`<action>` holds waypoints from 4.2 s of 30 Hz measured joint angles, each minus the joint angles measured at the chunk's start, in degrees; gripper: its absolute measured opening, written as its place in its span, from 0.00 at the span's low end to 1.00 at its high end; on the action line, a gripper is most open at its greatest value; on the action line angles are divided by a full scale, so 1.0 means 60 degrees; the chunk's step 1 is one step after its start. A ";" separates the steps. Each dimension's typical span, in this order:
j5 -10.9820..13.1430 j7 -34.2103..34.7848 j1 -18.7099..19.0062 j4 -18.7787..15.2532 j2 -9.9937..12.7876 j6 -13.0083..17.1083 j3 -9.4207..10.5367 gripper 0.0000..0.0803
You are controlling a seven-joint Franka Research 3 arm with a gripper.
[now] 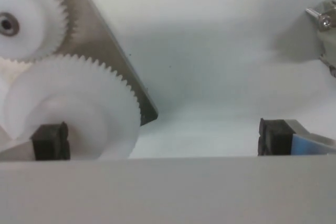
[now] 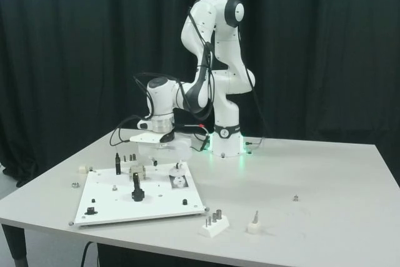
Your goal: Insert large gear.
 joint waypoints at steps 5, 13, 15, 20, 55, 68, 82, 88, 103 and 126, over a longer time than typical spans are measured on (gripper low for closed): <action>0.0000 0.0000 -0.0005 0.0001 0.0002 0.0014 -0.0041 1.00; 0.0000 0.0000 -0.0005 0.0001 0.0003 0.0021 -0.0060 1.00; 0.0000 0.0000 -0.0005 0.0001 0.0003 0.0025 -0.0059 1.00; 0.0000 0.0000 -0.0005 0.0001 0.0003 0.0045 -0.0052 1.00; 0.0001 0.0011 -0.0008 0.0093 0.0127 0.0167 -0.0278 1.00; 0.0000 0.0010 0.0010 0.0078 0.0065 -0.0219 -0.0238 1.00; 0.0009 0.0010 0.0022 0.0080 0.0087 0.0140 0.0046 1.00; 0.0009 0.0010 0.0015 0.0081 0.0120 0.0295 0.0056 1.00; -0.0032 -0.0088 -0.0024 0.0098 0.0173 0.0337 -0.0256 1.00; -0.0029 -0.0138 0.0001 0.0084 0.0126 0.0215 -0.0187 1.00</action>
